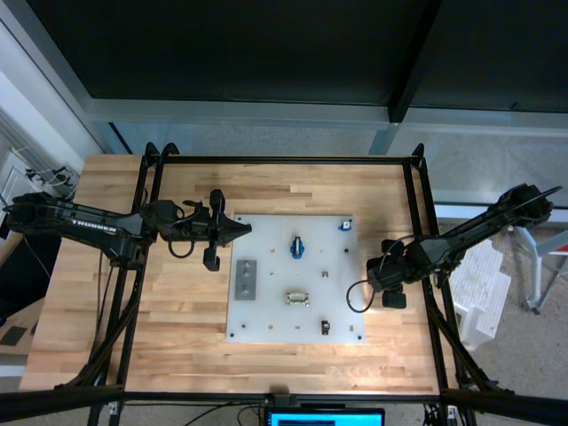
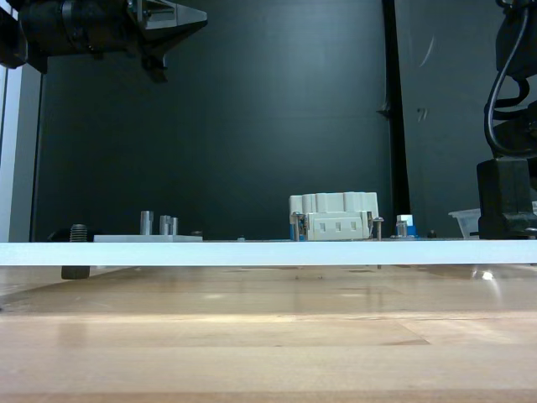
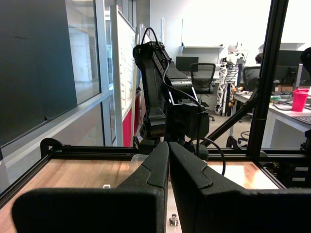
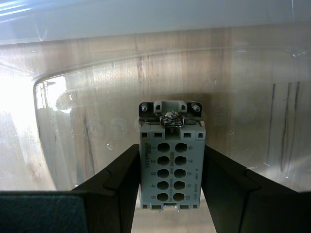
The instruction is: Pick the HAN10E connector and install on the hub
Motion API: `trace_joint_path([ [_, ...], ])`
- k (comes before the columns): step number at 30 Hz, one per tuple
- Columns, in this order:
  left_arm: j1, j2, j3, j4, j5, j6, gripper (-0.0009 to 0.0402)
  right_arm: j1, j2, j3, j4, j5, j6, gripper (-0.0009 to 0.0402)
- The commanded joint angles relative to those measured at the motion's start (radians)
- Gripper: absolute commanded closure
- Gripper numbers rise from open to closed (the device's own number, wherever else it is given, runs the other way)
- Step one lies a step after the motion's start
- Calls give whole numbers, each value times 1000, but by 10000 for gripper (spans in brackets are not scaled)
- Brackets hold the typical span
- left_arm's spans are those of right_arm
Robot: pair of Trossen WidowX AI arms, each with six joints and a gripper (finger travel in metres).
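1. Right hand (image 4: 171,158), centre-right of the high view, is clamped on the connector (image 4: 171,170) over a clear tray (image 4: 87,107).
2. Left hand (image 3: 168,153), centre-left, is raised; fingers (image 3: 150,170) together.
3. Hub (image 1: 297,299) sits on the white board (image 1: 266,324), lower centre.

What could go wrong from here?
1. Right gripper, off the board's right edge, pinches the HAN10E connector by its sides only; it may tilt or slip when lifted.
2. The hub is small; a tilted connector could jam.
Left gripper, shut, hangs over the board's left edge.
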Motion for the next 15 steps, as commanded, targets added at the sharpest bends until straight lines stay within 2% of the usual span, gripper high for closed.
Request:
trace_joint_path([
  [1,0,0,0,0,0,0,393,0,-4,9,-10,-7,0,375],
  [15,0,0,0,0,0,0,393,-2,-36,204,-251,-8,0,384],
])
